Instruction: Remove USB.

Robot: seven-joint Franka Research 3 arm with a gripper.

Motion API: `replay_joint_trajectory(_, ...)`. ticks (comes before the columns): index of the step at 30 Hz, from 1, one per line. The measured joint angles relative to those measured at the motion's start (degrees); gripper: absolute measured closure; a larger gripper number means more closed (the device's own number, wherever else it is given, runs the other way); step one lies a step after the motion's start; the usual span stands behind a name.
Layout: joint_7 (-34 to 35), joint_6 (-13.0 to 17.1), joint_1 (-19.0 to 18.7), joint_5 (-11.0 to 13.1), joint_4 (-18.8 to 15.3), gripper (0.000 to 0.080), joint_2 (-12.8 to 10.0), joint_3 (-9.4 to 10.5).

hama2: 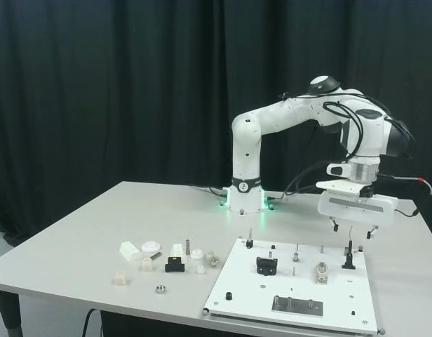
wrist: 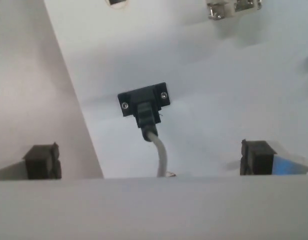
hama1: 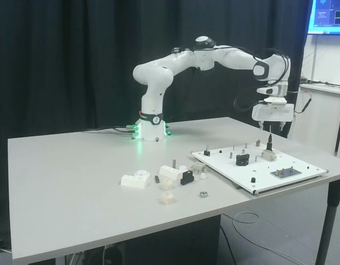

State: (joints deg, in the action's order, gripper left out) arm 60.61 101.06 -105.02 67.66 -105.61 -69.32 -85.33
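White arm point(hama2: 293, 112) arched, fingers point(wrist: 41, 161) spread above USB plug point(wrist: 146, 116)

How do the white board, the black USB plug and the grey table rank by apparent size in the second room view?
Largest to smallest:
1. grey table
2. white board
3. black USB plug, far the smallest, standing on the board's far corner below the gripper.

A smooth matt white board point(wrist: 204, 95) carries a black matt plastic USB plug point(wrist: 146, 116) (its cable point(wrist: 161, 155) looks rubbery grey). The grey bench point(hama1: 70, 182) is matt; the arm point(hama2: 286, 116) is glossy white plastic.
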Motion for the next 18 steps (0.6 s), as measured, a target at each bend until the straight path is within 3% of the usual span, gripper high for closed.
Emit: replay_joint_trajectory(18, 0.0, 2.1, 0.1, -0.8, 0.0, 0.0003, -0.2, 1.53)
